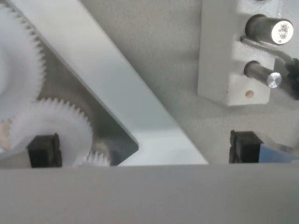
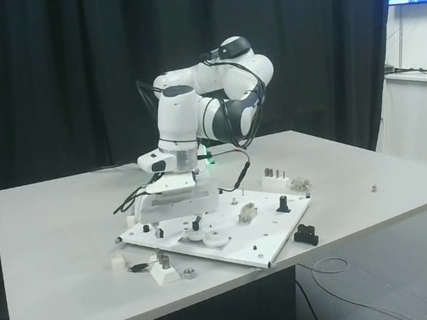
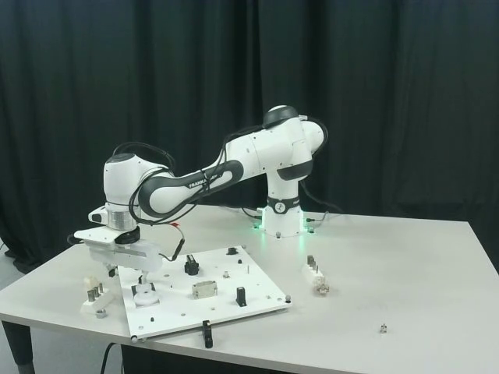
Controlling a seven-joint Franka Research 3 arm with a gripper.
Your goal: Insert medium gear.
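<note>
Wrist view: the gripper [image 1: 138, 149] stands wide and holds nothing, one black pad on top of the medium gear [image 1: 53, 128], which lies in the recess of the white board [image 1: 117, 93], meshed with the large gear [image 1: 16, 70] and a small gear [image 1: 96, 159]; insertion looks done, only withdrawal left. First room view: gripper low over the board's near edge, gears [image 2: 210, 238] beneath it. Second room view: the same, with a small peg block [image 3: 93, 300] just beside the board.

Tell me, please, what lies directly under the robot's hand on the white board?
Under the hand, white gears sit meshed on the white board, one finger down at the medium gear. What the gears sit on is covered.
</note>
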